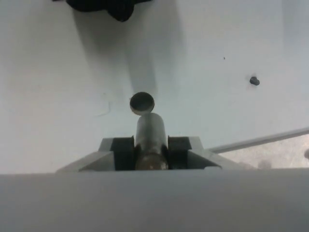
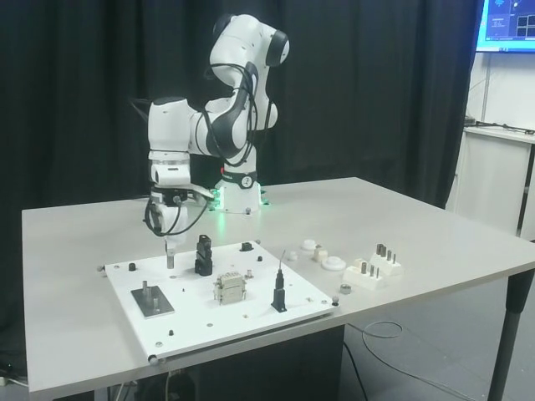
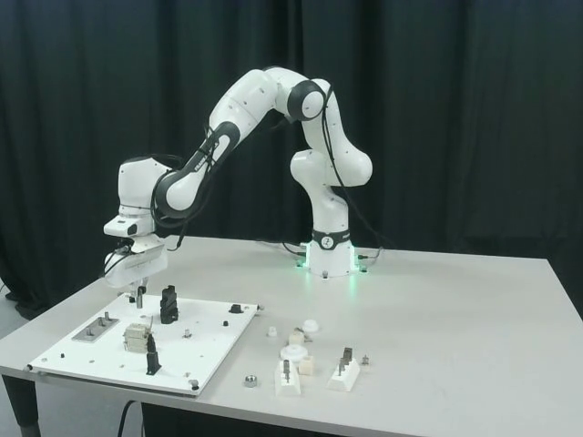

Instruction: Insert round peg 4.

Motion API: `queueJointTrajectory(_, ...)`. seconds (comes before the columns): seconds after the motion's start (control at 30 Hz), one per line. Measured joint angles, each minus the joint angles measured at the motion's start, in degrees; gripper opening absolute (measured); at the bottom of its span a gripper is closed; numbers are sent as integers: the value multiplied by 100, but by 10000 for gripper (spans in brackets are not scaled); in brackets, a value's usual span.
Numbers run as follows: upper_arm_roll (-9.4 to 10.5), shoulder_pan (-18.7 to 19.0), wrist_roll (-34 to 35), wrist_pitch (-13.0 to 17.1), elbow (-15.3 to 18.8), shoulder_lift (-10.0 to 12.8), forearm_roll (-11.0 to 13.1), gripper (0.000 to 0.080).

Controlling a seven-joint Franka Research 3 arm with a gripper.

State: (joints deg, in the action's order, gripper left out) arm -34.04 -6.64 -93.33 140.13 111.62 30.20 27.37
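My gripper [image 1: 151,153] is shut on a grey round peg [image 1: 150,133], held upright between the two black pads. In the wrist view the peg's lower end hangs just beside a round hole [image 1: 142,102] in the white board [image 1: 58,96], with its rim touching the peg's outline. From the first room view, the gripper [image 2: 170,244] hovers over the board's far left part with the peg [image 2: 170,256] pointing down, its tip close to the board [image 2: 242,322]. The second room view shows the gripper [image 3: 138,288] low over the board [image 3: 91,360].
A black upright block [image 2: 201,256] stands right beside the peg. Also on the board are a grey plate with posts [image 2: 152,300], a connector block [image 2: 226,287] and a black pointed part [image 2: 278,292]. White peg holders [image 2: 375,269] and small round parts [image 2: 322,253] lie on the table.
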Motion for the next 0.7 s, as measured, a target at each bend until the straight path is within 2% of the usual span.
queueJointTrajectory(0.7, 0, 24, 153, -75, -114, 192, -35, 143)
